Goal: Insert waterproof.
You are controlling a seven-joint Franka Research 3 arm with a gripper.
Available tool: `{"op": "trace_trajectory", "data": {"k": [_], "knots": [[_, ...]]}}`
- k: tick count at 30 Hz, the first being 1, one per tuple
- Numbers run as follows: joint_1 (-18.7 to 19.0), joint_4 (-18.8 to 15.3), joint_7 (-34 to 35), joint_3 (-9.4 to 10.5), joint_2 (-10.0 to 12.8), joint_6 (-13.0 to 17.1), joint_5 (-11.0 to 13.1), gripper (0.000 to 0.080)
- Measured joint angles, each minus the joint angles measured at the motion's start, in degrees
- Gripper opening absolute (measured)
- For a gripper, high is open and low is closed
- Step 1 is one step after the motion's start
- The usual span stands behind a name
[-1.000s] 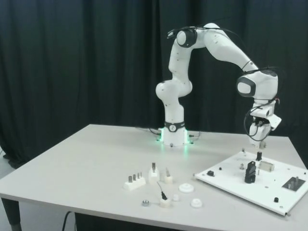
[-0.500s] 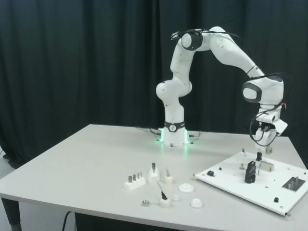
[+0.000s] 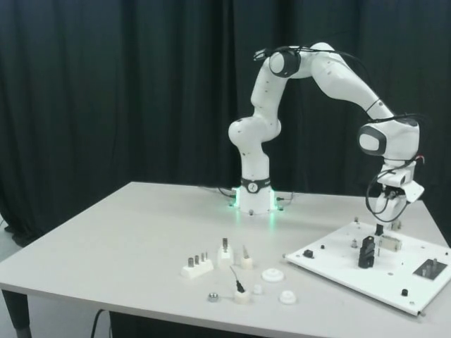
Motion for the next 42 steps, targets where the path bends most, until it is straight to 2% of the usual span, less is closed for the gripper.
{"op": "trace_trajectory", "data": {"k": [17, 26, 42], "knots": [[0.7, 1.3, 2.7, -0.13, 2.1, 0.1, 0.1, 0.0317], [2.2, 1.3, 4.1, -0.9, 2.8, 1.4, 0.1, 0.0317], [6.4, 1.3, 6.5, -4.84, 3.6, 2.4, 0.1, 0.0317]]}}
